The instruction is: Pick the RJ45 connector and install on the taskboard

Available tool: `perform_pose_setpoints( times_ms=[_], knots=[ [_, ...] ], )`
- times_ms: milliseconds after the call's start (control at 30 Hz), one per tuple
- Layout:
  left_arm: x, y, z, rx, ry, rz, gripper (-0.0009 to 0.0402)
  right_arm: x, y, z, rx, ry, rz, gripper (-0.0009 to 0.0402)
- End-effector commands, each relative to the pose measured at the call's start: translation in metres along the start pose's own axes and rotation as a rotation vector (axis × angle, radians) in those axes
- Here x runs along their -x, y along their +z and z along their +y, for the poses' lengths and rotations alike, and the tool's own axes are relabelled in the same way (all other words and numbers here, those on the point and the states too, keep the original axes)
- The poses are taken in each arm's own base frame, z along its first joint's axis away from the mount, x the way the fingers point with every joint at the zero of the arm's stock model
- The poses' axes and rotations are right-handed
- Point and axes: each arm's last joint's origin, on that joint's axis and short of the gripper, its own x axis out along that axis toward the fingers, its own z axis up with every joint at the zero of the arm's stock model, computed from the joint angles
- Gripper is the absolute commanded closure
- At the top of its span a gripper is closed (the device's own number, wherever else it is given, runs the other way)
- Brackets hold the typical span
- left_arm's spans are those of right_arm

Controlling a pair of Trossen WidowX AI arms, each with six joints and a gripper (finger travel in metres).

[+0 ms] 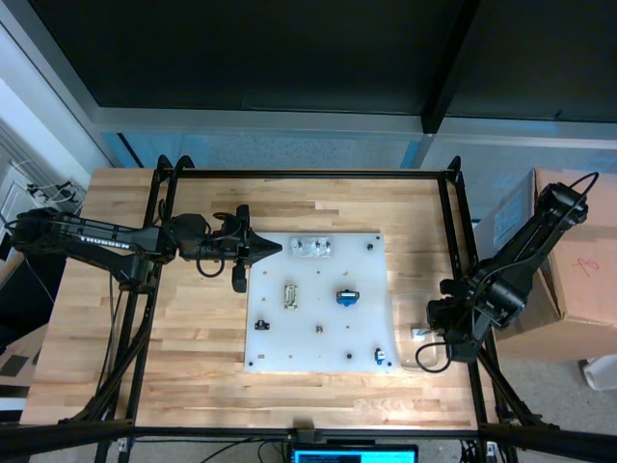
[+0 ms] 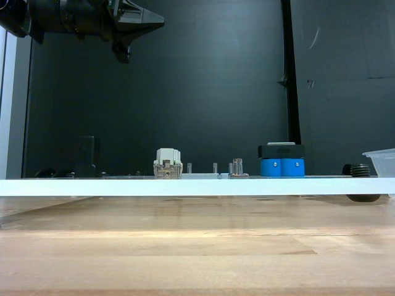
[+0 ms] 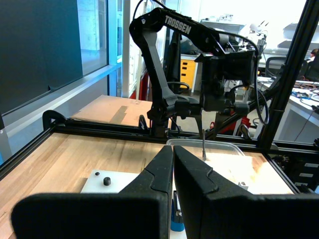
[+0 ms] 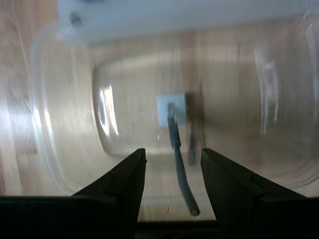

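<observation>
The left gripper (image 1: 273, 249) hangs high above the taskboard's far left corner, level and pointing right. Its fingers (image 3: 159, 169) are closed together on nothing. At that height it seems parked, leaving the board's seats open from above.

The white taskboard (image 1: 289, 338) lies flat in the middle of the desk (image 1: 174, 328). It carries a beige socket block (image 1: 290, 295) on the left and a blue fitting (image 1: 347, 297) nearer the centre. I cannot tell from these views which seat is meant for the plug.

Just right of the board's near right corner stands a clear plastic container (image 4: 45, 109). The RJ45 connector (image 4: 172, 109) lies free on its floor, apart from the walls and clear of any seat. The container likely serves to keep the small part from sliding about.

The right gripper (image 4: 173, 152) is lowered over that container with its fingers (image 4: 129, 174) spread apart, holding nothing. The connector's short cable stub (image 4: 180, 174) trails back toward the gripper and runs up the gap between the fingers. The plug body therefore points away from the gripper. Its long axis lies roughly along the gripper's line of sight, slightly slanted, and across the direction in which the fingers close. That line-up looks chosen so that a squeeze would catch the part's two sides.
</observation>
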Motion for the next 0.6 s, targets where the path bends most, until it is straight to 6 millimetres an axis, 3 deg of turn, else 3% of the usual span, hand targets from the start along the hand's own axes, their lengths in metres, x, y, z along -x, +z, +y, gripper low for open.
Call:
perform_pose_setpoints(
  times_ms=[33,233,600],
  knots=[
    [0.000,0.000,0.000,0.000,0.000,0.000,0.0393,0.015,0.003,-0.001,-0.020,-0.031,-0.006,0.0240],
    [0.000,0.000,0.000,0.000,0.000,-0.001,0.0393,0.036,-0.003,-0.010,-0.070,-0.056,0.077,0.0240],
    [0.000,0.000,0.000,0.000,0.000,-0.001,0.0393,0.028,-0.018,-0.016,-0.023,-0.020,0.093,0.0240]
  ],
)
